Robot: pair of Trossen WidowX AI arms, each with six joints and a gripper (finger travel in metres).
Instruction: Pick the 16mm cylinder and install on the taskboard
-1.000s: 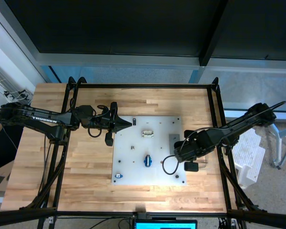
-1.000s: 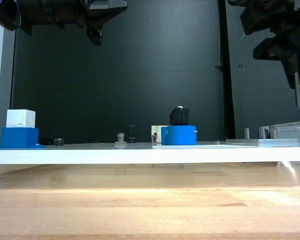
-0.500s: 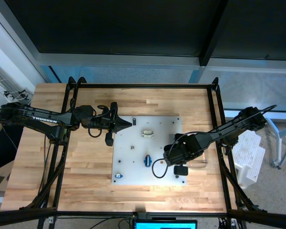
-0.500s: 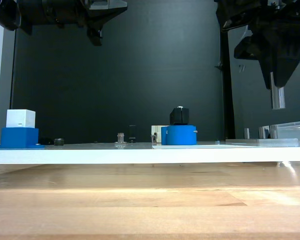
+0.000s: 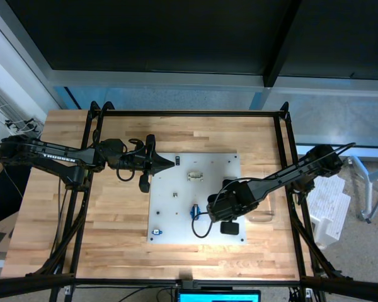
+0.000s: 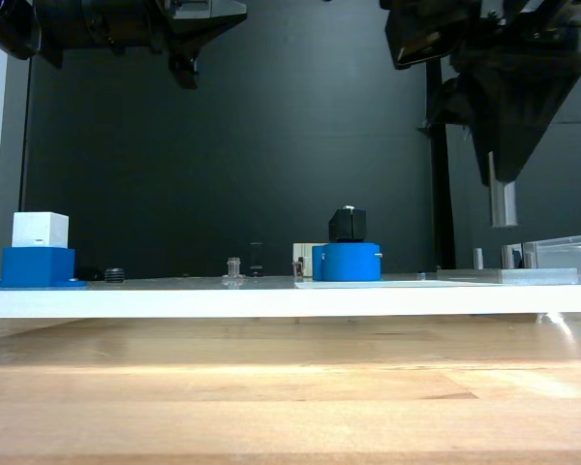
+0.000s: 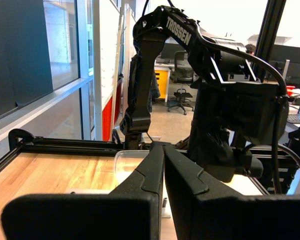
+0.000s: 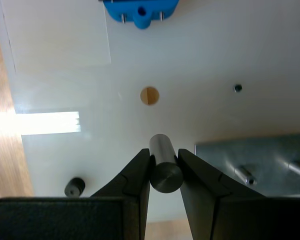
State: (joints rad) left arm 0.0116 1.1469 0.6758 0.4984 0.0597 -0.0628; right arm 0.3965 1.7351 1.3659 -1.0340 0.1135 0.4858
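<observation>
Your pale wooden bench (image 5: pixel 113 239) sits before a dark wall, with the taskboard (image 5: pixel 170 217) lying flat on it. The right tool (image 8: pixel 163 153) is clenched on the 16mm cylinder (image 8: pixel 165 170), pinching its sides. Over the last second this tool has swept in from well to the right of the blue connector (image 5: pixel 194 212). It now hangs just right of that connector, above the taskboard. The pick is done and the carry looks almost over, so what remains for you is lining up and pushing in.

The cylinder's long axis stands upright, its free end pointing straight down at the taskboard, with a plain gap beneath it in the low view. From the right wrist, a round open hole (image 8: pixel 149 95) lies between the cylinder and the blue connector. You probably need a little more travel toward the connector before lowering.

The left tool (image 7: pixel 163 150), pressed shut on nothing, stays parked high, well to the left of the blue connector and farther back.
</observation>
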